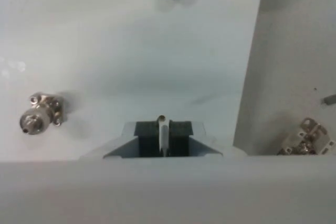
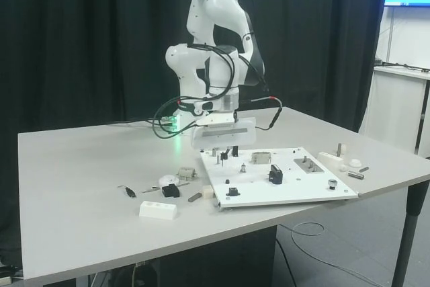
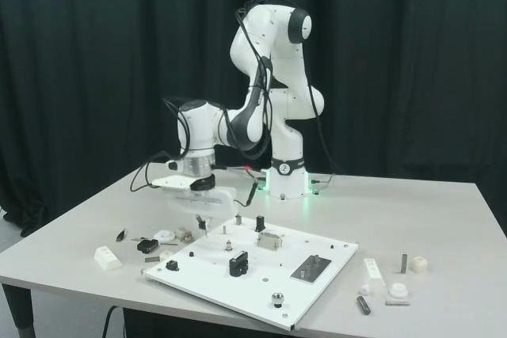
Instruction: Place round peg 1.
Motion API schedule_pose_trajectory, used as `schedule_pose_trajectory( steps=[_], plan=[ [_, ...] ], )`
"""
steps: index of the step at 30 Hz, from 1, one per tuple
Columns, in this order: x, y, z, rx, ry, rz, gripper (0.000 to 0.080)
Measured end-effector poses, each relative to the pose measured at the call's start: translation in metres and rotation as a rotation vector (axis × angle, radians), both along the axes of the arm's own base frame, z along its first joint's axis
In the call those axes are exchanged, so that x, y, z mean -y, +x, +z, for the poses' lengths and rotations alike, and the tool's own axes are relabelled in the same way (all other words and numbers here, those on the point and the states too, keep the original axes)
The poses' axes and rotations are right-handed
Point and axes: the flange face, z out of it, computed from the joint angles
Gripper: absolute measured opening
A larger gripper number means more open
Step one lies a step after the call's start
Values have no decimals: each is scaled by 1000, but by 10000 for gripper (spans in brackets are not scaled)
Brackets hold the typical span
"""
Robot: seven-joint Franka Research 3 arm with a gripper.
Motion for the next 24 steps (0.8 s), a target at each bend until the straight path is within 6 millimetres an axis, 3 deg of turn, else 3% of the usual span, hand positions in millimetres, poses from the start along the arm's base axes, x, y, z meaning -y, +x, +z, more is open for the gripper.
schedule_pose_trajectory(
  steps=[24],
  plan=[
    [5, 5, 12, 5, -3, 5, 34]
  ],
)
